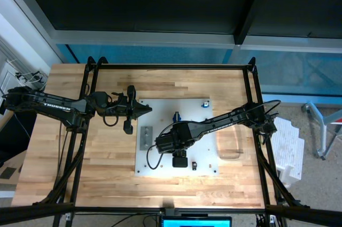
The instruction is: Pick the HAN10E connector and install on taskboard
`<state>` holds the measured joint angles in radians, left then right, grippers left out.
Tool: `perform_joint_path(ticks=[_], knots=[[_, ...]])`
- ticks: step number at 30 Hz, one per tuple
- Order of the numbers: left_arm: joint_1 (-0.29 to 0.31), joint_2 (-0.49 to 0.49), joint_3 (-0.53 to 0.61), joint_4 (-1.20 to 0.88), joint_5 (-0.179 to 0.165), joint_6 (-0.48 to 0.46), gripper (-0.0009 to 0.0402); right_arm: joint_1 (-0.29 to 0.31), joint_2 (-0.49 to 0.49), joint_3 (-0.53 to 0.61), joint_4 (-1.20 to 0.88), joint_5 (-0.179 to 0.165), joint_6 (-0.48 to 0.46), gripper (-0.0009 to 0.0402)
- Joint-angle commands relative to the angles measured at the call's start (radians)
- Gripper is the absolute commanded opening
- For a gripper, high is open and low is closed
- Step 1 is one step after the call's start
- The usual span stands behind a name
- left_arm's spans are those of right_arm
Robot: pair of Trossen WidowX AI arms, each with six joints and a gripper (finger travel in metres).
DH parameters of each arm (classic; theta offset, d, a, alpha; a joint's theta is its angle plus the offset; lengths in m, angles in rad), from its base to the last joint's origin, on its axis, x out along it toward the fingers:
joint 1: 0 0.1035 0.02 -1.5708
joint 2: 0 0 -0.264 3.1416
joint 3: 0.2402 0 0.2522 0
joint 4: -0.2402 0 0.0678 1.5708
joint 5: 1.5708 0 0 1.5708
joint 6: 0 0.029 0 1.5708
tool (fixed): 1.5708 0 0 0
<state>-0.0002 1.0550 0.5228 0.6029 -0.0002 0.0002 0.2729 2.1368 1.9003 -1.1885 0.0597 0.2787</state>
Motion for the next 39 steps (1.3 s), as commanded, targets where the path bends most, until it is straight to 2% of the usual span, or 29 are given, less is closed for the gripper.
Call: perform_joint_path(ticks=[1, 39], knots=[[0.000, 0.000, 0.000, 0.000, 0.000, 0.000, 0.0001, -0.003, 0.000, -0.002, 0.003, 0.000, 0.000, 0.0039], [0.000, 0.000, 0.000, 0.000, 0.000, 0.000, 0.0001, -0.005, 0.000, -0.016, 0.005, -0.008, -0.052, 0.0039]])
